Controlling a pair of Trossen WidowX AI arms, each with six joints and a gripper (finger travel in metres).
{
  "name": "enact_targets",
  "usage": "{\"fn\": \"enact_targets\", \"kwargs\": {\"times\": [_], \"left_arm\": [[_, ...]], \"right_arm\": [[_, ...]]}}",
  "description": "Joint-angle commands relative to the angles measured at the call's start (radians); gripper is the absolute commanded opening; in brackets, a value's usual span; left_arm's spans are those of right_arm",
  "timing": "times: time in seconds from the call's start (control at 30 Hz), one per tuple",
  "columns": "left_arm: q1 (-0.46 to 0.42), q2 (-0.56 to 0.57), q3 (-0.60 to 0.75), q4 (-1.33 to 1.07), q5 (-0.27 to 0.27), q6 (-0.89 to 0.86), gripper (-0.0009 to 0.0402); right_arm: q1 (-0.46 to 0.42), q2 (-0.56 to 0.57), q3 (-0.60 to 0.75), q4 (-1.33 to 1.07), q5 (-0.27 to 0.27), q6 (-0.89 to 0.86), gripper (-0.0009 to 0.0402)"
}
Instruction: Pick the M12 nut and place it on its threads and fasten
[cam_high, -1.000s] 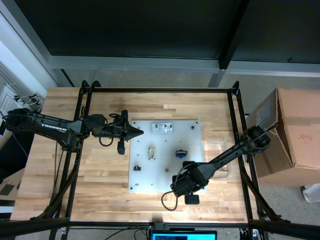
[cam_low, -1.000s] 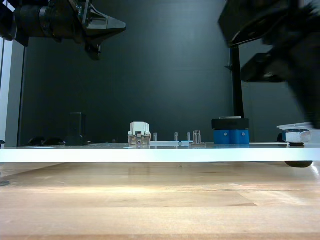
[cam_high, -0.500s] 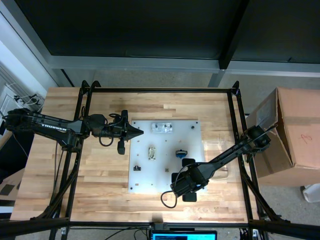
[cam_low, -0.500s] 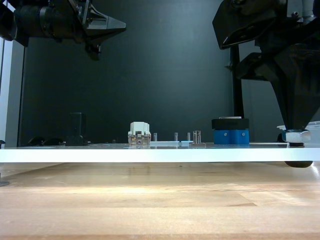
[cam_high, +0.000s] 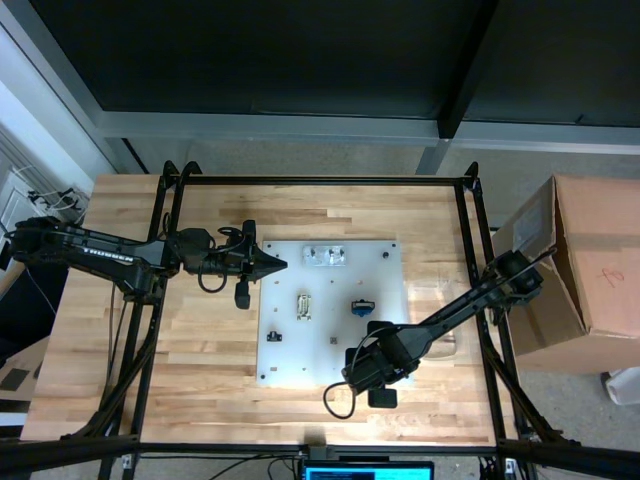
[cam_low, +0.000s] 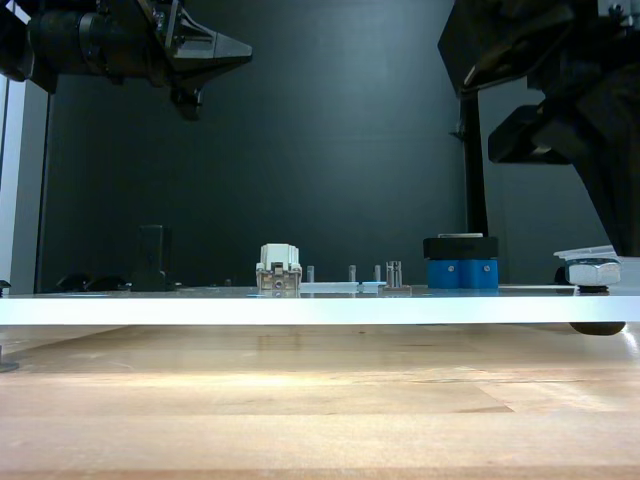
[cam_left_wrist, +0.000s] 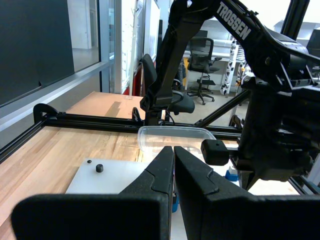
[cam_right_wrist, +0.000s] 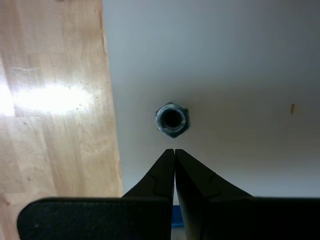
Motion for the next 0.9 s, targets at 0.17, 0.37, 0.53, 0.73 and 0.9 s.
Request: {"fn": "enact_targets", "kwargs": {"times": [0.17,0.37,0.53,0.73,0.9], "left_arm": [[0.0,0.0,0.0,0.0,0.0,0.0,0.0],[0.0,0.0,0.0,0.0,0.0,0.0,0.0],[0.0,0.0,0.0,0.0,0.0,0.0,0.0],[0.0,0.0,0.0,0.001,0.0,0.0,0.0],[0.0,0.0,0.0,0.001,0.0,0.0,0.0]], "right_arm": [[0.0,0.008,-0.005,0.0,0.073,0.006,0.0],[0.0,0.017,-0.026,0.048,0.049,0.017,0.0],[0.0,0.014,-0.026,0.116,-0.149,-0.014,0.0],[0.0,0.008,-0.026,0.072,-0.142,-0.035,0.0],[0.0,0.001,-0.026,0.046,-0.111,-0.01,0.0]]}}
